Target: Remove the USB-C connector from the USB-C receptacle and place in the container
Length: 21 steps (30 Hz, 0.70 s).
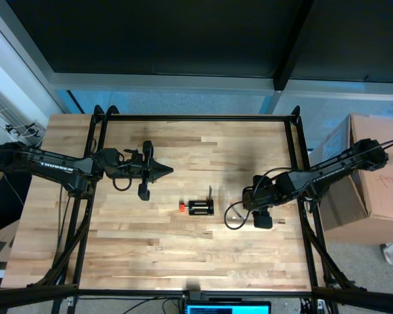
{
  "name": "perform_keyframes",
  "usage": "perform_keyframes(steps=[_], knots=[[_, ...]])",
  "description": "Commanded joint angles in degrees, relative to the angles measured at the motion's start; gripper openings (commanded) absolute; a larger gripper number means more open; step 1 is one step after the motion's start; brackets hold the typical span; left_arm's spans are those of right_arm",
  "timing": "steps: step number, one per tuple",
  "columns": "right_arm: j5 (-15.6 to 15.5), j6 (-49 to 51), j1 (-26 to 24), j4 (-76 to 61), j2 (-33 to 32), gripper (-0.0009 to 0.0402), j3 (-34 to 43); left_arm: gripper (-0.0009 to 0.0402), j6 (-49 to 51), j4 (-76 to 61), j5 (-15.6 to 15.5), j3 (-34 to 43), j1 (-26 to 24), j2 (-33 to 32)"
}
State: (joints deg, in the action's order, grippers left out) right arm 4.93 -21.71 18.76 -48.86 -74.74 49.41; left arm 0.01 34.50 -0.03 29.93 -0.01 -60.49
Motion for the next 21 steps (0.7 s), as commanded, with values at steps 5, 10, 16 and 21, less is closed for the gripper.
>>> perform_keyframes(steps=[5, 10, 16, 21], knots=[[1.88, 2.62, -1.51, 2.69, 1.92, 0.0222, 3.26, 0.0, 0.0, 0.02, 0.0, 0.02, 0.02, 0.0], [3.28, 7.3, -5.33, 12.74, 7.52, 0.019, 3.21, 0.0, 0.0, 0.02, 0.0, 0.02, 0.0, 0.0], [4.96, 14.36, -9.46, 24.46, 12.11, 0.0126, 2.23, 0.0, 0.0, 0.02, 0.0, 0.02, 0.02, 0.0], [4.04, 19.5, -11.89, 36.02, 14.23, 0.0049, 0.79, 0.0, 0.0, 0.02, 0.0, 0.02, 0.02, 0.0]])
